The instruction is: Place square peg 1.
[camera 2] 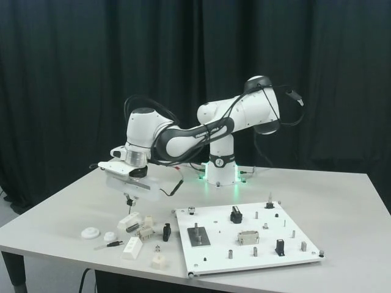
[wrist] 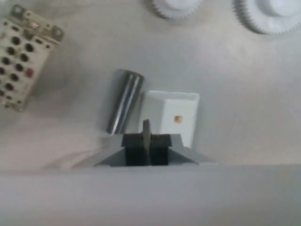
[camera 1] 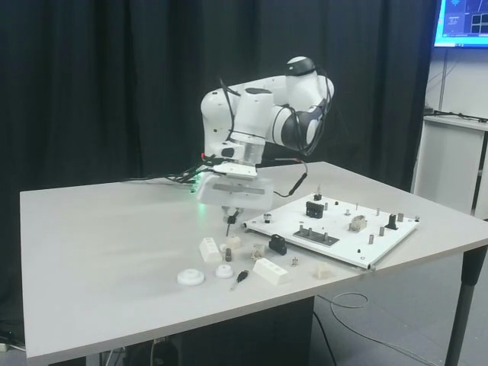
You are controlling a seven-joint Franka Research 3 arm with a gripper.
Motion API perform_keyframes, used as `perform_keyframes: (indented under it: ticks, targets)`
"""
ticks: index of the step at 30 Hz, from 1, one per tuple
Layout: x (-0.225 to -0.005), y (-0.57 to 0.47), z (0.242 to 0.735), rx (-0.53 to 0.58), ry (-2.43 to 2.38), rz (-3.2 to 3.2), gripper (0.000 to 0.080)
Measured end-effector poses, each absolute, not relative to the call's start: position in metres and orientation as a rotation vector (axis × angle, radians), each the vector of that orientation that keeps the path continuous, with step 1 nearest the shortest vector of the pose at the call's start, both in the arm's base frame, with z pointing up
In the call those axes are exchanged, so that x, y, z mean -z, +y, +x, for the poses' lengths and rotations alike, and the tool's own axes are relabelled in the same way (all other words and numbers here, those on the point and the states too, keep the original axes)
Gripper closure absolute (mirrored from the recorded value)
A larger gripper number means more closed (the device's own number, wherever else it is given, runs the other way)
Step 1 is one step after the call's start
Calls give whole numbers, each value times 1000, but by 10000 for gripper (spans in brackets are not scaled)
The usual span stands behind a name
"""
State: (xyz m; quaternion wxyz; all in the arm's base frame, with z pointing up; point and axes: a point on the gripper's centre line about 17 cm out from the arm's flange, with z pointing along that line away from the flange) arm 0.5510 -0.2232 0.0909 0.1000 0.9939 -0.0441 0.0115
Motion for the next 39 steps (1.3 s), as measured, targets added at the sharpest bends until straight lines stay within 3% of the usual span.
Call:
perform_keyframes:
  ticks: [17, 39]
  targets:
    - [-72, -256, 543, -58, -78, 2977, 777]
    - [-67, -263, 550, -53, 42, 3001, 778]
